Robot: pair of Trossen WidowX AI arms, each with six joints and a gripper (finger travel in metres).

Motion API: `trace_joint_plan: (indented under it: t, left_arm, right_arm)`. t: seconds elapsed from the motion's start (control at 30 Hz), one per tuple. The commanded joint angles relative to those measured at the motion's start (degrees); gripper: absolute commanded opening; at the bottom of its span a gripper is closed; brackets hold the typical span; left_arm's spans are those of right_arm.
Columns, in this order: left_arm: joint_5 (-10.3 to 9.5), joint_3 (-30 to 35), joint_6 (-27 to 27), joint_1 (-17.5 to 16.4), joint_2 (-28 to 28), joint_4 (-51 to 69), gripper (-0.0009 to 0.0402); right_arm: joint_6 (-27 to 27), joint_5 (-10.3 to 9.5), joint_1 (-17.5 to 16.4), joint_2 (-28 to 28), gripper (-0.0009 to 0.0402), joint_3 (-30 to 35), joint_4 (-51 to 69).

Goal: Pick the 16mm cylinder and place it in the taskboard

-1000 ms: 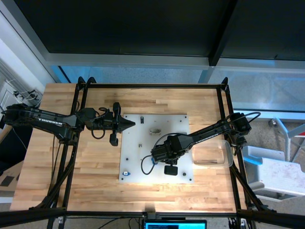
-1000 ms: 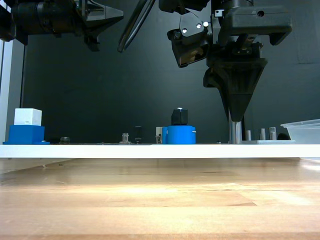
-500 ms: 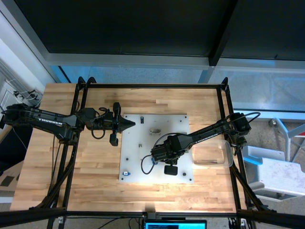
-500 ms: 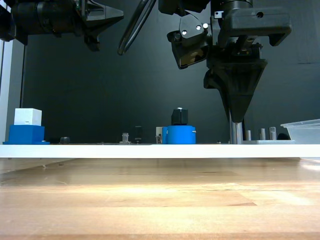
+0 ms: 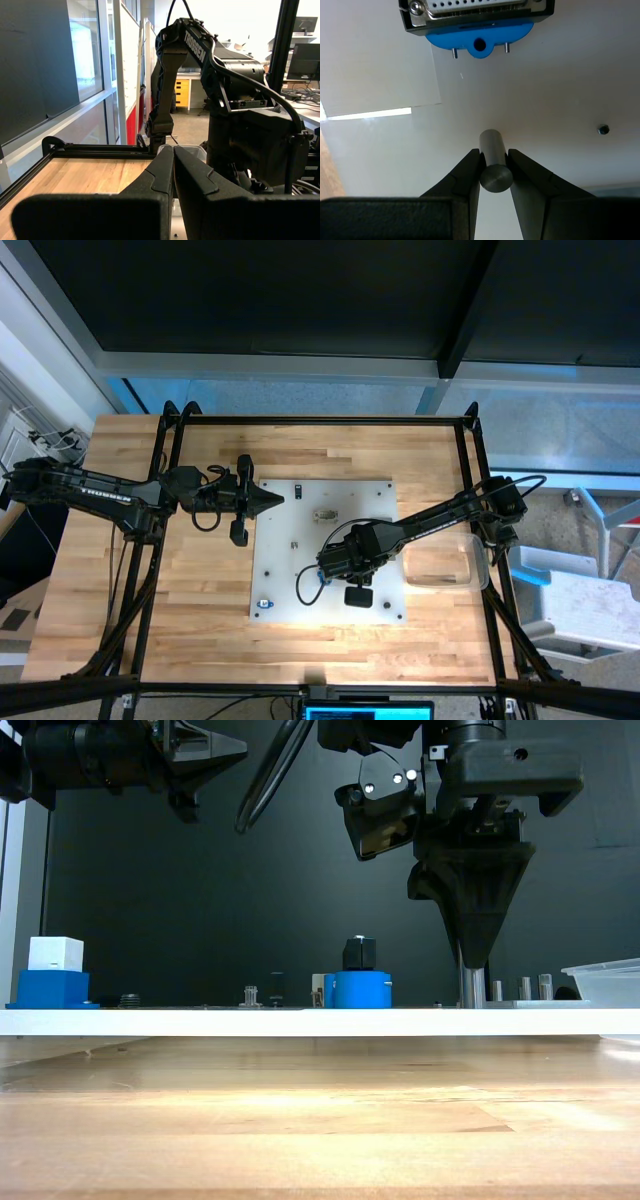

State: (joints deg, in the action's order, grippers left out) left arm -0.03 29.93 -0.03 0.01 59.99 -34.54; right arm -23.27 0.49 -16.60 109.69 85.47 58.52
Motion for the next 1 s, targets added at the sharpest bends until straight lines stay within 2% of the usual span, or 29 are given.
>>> trace_joint_plan:
  t: [0.03,0.7,0.83,1.0]
  left_arm:
    - [0.02,0.0,0.0,0.0,0.0,0.0,0.0000]
    - [0.02,0.0,0.0,0.0,0.0,0.0,0.0000]
    - [0.02,0.0,0.0,0.0,0.0,0.0,0.0000]
    - [0.02,0.0,0.0,0.0,0.0,0.0,0.0000]
  right_arm:
    - [0.0,-0.09,0.0,0.6,0.0023,-0.2,-0.5]
    - [0.0,-0.07,0.0,0.6,0.0026,-3.0,-3.2]
    - [0.0,-0.11,0.0,0.6,0.0047,-3.0,-3.6]
    - [0.0,-0.20,0.0,0.6,0.0095,-3.0,-3.8]
